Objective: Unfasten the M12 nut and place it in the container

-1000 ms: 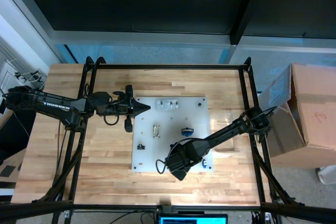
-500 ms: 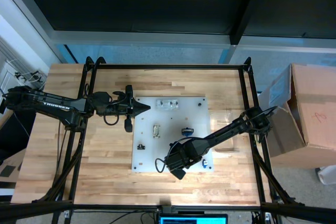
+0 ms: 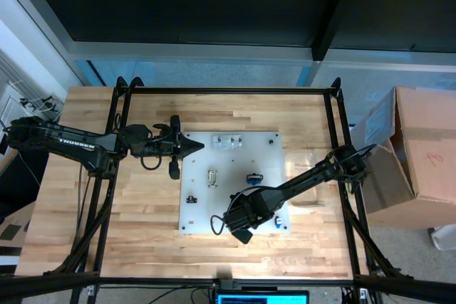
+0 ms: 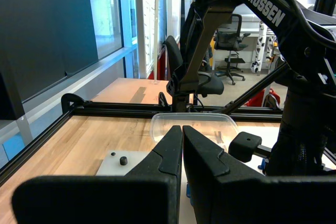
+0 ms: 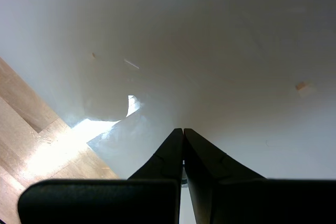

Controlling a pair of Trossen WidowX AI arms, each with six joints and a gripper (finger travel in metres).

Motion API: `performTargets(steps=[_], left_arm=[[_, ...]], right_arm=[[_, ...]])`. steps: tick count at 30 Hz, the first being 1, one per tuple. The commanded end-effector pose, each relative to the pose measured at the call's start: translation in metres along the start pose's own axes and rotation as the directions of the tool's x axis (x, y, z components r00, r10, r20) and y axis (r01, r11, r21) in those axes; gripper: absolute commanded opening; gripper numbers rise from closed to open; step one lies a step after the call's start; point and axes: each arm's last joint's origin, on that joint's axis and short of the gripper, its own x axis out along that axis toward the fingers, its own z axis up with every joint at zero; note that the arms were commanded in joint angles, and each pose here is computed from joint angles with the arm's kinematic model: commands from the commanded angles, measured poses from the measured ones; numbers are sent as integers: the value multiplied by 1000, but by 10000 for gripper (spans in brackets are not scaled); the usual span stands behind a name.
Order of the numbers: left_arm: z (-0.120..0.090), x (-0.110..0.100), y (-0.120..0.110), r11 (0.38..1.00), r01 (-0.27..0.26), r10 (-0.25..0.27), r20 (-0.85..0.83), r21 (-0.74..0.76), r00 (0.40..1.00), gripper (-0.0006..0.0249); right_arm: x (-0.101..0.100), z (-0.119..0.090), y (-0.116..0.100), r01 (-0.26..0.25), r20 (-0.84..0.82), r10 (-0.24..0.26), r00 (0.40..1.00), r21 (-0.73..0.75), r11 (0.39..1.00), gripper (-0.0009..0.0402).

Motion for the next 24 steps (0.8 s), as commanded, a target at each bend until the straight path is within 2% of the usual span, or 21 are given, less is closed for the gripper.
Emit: performTargets(steps=[1,8,16,24], left_arm=[[0,0,0,1000,0,0,0,0,1000,0],[0,0,0,1000,0,0,0,0,1000,0],[0,0,0,1000,0,0,0,0,1000,0],[0,0,0,1000,0,0,0,0,1000,0]], right_arm=[[-1,-1,0,-1,-4,1,1000,0,1000,0],[-20,-2,-3,-34,23,34,999,0,999,0],[-52,-9,-9,-100,58,100,993,-3,995,0],[-58,-13,-11,-92,54,92,994,-6,996,0]])
